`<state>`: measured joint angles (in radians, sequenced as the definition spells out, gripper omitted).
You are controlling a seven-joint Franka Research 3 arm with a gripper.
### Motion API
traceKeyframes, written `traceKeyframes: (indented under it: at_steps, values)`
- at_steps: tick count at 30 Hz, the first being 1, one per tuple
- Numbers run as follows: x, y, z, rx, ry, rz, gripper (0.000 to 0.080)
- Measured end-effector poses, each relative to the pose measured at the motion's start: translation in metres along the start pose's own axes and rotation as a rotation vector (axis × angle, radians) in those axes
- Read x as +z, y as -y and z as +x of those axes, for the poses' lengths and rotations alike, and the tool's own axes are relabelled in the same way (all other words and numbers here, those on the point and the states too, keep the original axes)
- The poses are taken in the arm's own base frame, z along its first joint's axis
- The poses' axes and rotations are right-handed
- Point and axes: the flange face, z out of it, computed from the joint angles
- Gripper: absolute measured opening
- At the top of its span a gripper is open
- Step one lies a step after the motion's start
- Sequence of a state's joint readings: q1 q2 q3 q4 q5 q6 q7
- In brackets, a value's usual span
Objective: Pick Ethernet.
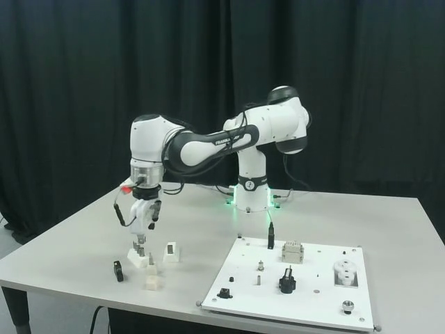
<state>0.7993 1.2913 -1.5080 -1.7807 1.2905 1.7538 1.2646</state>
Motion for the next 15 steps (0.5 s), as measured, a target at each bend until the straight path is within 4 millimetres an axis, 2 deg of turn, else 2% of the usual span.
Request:
traceKeyframes:
  at_steps: [15]
  values:
    - [0.025,0.023,-0.008,-0.029,-0.010,-0.059,0.0800]
